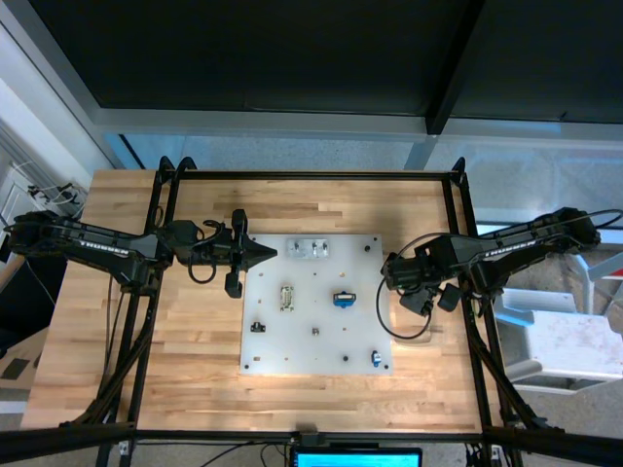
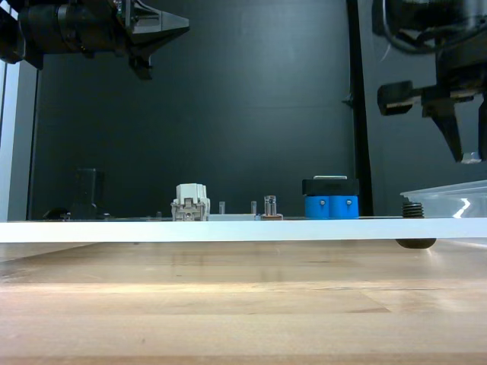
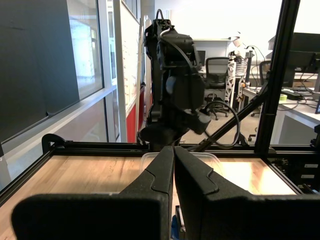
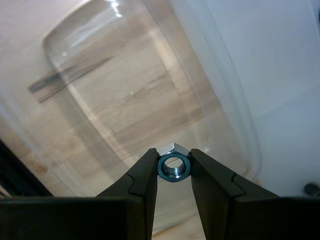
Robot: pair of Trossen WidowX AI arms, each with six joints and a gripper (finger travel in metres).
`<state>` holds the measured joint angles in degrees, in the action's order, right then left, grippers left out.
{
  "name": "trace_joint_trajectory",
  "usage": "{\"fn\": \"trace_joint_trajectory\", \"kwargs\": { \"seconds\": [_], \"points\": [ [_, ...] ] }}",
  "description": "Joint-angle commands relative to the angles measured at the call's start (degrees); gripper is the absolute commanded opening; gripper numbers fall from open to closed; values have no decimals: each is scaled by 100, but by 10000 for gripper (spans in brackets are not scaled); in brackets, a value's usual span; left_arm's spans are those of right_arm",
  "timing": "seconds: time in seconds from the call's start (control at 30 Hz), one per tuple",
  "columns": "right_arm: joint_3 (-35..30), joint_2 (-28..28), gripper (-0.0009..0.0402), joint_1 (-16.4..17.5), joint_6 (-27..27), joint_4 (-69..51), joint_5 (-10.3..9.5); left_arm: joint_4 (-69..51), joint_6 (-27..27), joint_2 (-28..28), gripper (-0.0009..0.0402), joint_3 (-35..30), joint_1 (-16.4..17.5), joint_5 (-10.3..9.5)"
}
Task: Pick the M12 fastener and fasten on the M12 threads
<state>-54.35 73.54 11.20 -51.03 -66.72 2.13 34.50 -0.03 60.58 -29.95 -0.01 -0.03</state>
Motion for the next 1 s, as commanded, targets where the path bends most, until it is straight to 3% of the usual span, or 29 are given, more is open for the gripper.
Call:
{"fn": "trace_joint_trajectory", "kwargs": {
  "seconds": [0.03, 0.53, 0.77, 1.0],
  "points": [
    [-181, 122, 2, 214, -297, -83, -7, 2, 0, 2, 0, 0, 0, 2],
    [-1923, 1766, 2, 973, -533, -254, -2, 2, 0, 2, 0, 0, 2, 2],
    [-2872, 2610, 2, 1338, -1145, -343, -7, 2, 0, 2, 0, 0, 2, 0],
    [-3799, 3421, 2, 1552, -1252, -426, -7, 2, 0, 2, 0, 0, 0, 0]
  ]
}}
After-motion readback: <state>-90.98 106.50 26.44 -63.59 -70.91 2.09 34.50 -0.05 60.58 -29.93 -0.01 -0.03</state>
